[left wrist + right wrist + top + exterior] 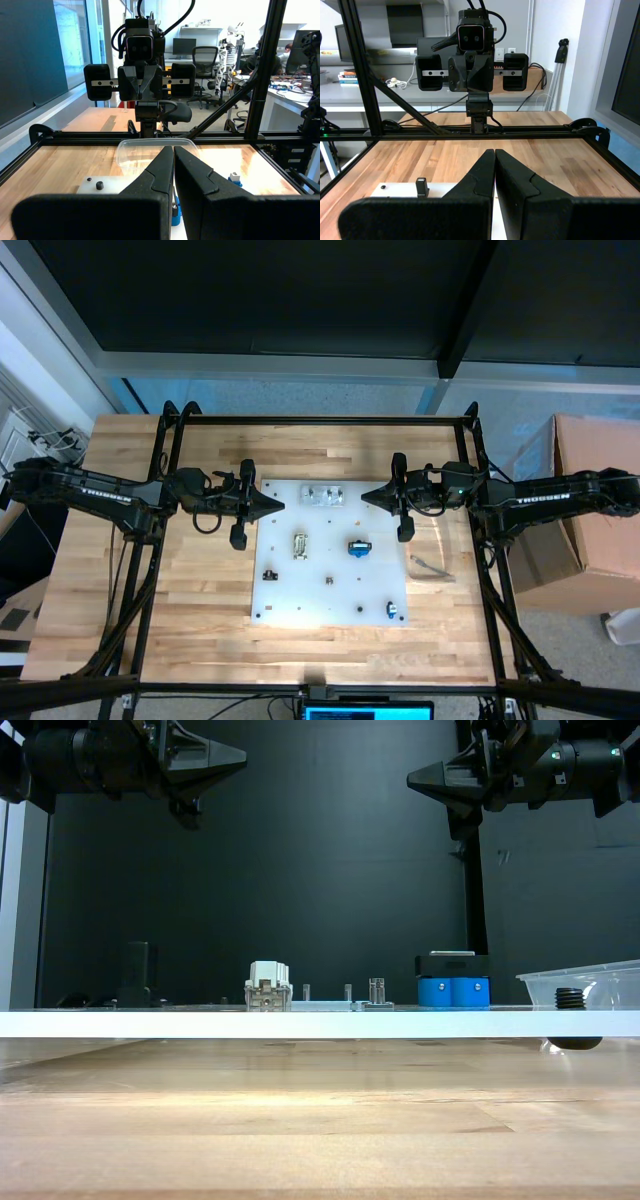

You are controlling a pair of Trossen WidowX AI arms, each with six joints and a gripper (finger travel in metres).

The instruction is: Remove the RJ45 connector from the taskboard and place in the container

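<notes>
Your left arm (90, 490) reaches in level from the left edge of the high view. The left gripper (276, 507) points toward frame centre, fingers (159, 172) pressed together, nothing between them. Your right arm (545, 495) mirrors it from the right edge, with the right gripper (366, 496) likewise closed and empty. In the low view both sit in the upper corners, tips facing and well apart.

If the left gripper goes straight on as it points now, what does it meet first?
Likely the right gripper, which faces the left gripper at similar height above the taskboard; nothing shows between them.
</notes>
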